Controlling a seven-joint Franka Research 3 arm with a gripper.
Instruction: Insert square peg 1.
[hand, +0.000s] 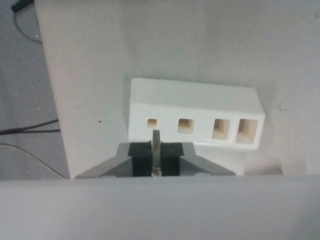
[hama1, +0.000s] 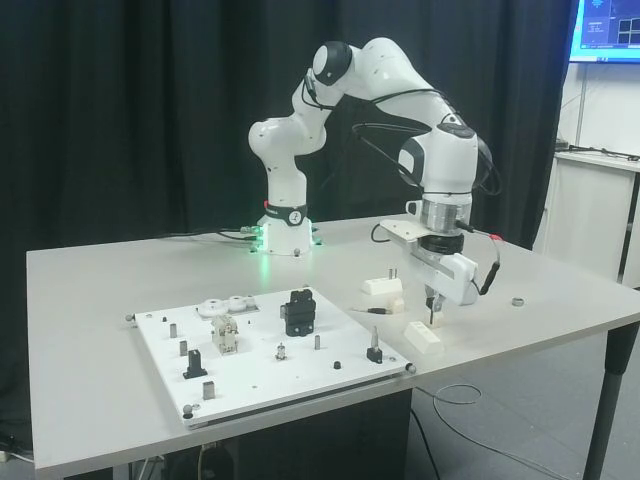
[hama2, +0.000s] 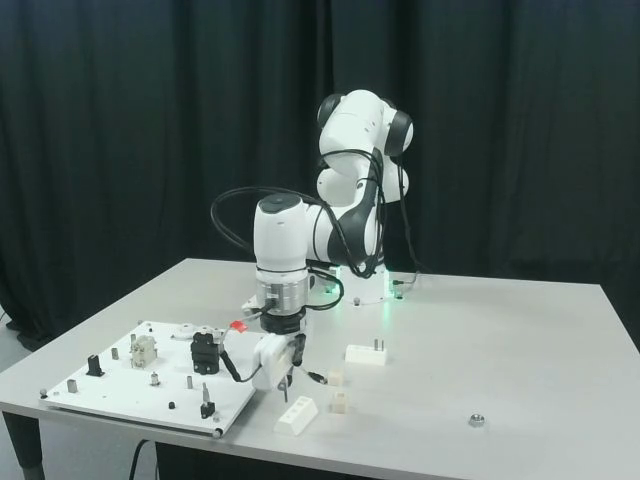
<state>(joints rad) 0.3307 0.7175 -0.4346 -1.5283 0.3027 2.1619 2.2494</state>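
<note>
Wrist view: gripper (hand: 155, 165) clenches a peg (hand: 156, 150) above the block's (hand: 195, 112) end hole (hand: 152, 122). Block lies near the table's (hama1: 90, 300) front edge.

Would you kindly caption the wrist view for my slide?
Gripper holding a square peg above the white block with four holes.

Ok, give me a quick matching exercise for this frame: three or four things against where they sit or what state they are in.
Things:
1. peg
2. white block
3. white board
4. gripper

States:
A. four square holes in a row
B. shut on the peg
C. carries small black and grey fixtures
D. held just above the block

Pairs: 1-D, 2-A, 3-C, 4-B
</note>
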